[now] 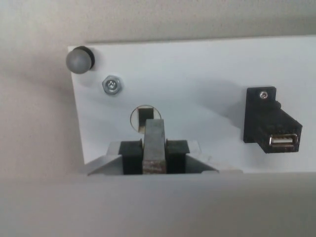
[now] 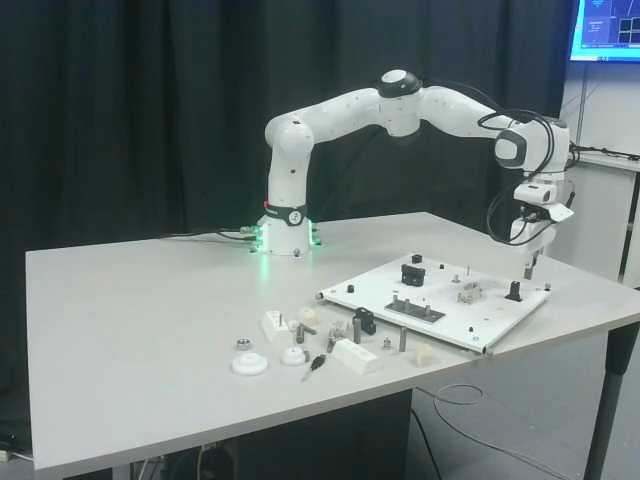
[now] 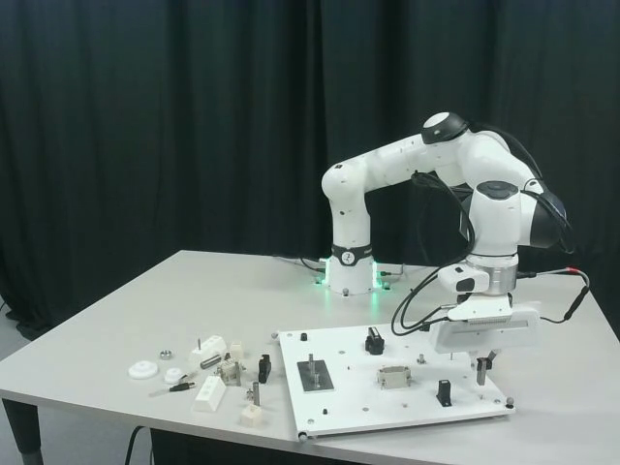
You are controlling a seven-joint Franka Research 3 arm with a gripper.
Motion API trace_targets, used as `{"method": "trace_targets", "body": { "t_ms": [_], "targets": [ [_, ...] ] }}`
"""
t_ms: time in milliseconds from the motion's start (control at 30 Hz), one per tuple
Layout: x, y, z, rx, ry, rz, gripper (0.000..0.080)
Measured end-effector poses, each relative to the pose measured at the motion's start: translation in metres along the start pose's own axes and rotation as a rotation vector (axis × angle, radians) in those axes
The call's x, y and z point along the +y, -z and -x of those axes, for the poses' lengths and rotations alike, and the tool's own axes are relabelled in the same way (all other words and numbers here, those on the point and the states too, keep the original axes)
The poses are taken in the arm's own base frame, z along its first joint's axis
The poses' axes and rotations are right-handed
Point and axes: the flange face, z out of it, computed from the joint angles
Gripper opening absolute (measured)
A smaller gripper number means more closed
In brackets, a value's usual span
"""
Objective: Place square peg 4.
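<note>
1. So, working across the wrist view with the socket as the landmark: off to one side of the socket (image 1: pixel 144 118) sits a grey rubber bumper (image 1: pixel 80 59) at the corner of the white board (image 1: pixel 197 79), and a hex nut (image 1: pixel 112 85) lies between that bumper and the socket.
2. At the socket itself, the gripper (image 1: pixel 154 157) has its two black fingers closed tight on the square peg (image 1: pixel 154 145), one pad on each flat side. The peg's free end points at the socket and looks lined up with it, right at or just above the square hole inside the round recess. Whether the tip has actually gone in can't be told from these views.
3. Well apart from the socket on the other side, a black USB port block (image 1: pixel 270 123) is bolted to the board. It isn't part of this job.
4. Room views back this up: the arm hangs over the far corner of the board, the one farthest from the loose parts (image 2: pixel 300 345) on the grey table (image 2: pixel 120 320), with the peg held upright and low over the surface.
5. Progress call: pickup and carry look done, alignment looks nearly done. Left to do, by the look of it: push straight down, seat the peg fully, let go, back off. Any tilt could jam a square peg.
</note>
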Motion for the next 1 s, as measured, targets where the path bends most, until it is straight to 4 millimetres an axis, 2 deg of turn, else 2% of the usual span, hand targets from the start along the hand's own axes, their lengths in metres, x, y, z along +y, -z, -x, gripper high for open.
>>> {"method": "trace_targets", "body": {
  "t_ms": [733, 1000],
  "targets": [
    [0.002, 0.0, -0.003, 0.005, -0.009, -0.002, 0.0097],
    [0.007, 0.003, -0.013, 0.025, -0.023, -0.008, 0.0097]
  ]
}}
